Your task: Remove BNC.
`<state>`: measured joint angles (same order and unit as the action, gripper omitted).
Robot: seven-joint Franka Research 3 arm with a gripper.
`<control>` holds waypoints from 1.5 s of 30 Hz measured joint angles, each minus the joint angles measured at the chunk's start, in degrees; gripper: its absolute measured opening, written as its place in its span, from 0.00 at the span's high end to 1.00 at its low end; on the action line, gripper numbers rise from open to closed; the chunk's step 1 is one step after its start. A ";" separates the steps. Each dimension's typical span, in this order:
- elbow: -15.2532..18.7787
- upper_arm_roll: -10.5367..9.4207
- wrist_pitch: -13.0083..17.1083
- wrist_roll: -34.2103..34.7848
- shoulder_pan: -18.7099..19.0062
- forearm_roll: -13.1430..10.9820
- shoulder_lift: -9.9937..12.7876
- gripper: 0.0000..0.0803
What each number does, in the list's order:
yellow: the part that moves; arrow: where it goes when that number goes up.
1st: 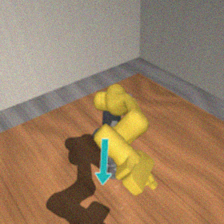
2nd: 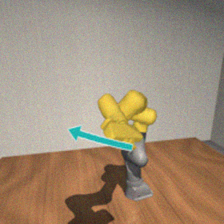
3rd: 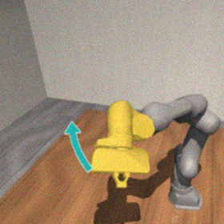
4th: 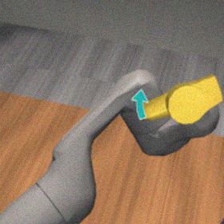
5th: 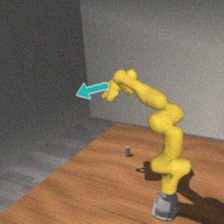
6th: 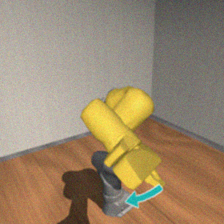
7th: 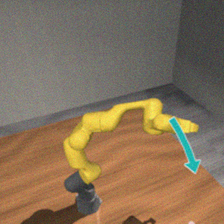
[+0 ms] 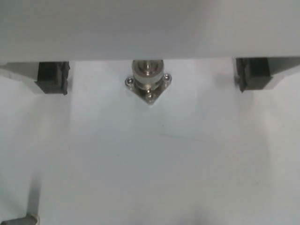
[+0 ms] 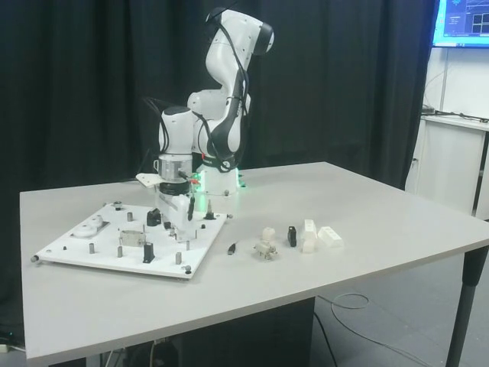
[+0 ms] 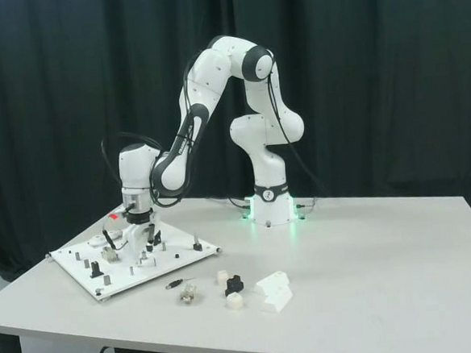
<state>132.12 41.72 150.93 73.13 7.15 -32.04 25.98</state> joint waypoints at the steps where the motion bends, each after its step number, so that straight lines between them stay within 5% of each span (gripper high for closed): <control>1: 0.00 0.00 0.07 -0.03 -0.03 0.00 0.00 0.00; 21: -0.08 0.02 0.40 -1.58 -0.45 0.00 0.00 0.00; 22: -0.11 0.01 0.42 -2.38 -0.44 0.00 0.00 0.12; 30: -0.27 0.01 0.48 -4.02 -0.45 -0.76 -0.02 0.12; 31: -0.27 0.02 0.48 -4.02 -0.45 -1.07 -0.02 0.53; 36: -0.27 0.10 0.44 -4.02 -0.56 -2.05 -0.02 0.53; 37: -0.18 0.18 0.36 -4.02 -0.61 -2.06 -0.02 0.74; 45: -0.11 0.20 0.05 -4.02 -0.80 -2.63 -0.18 0.74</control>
<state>132.00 41.91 150.98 69.11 6.36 -34.67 25.80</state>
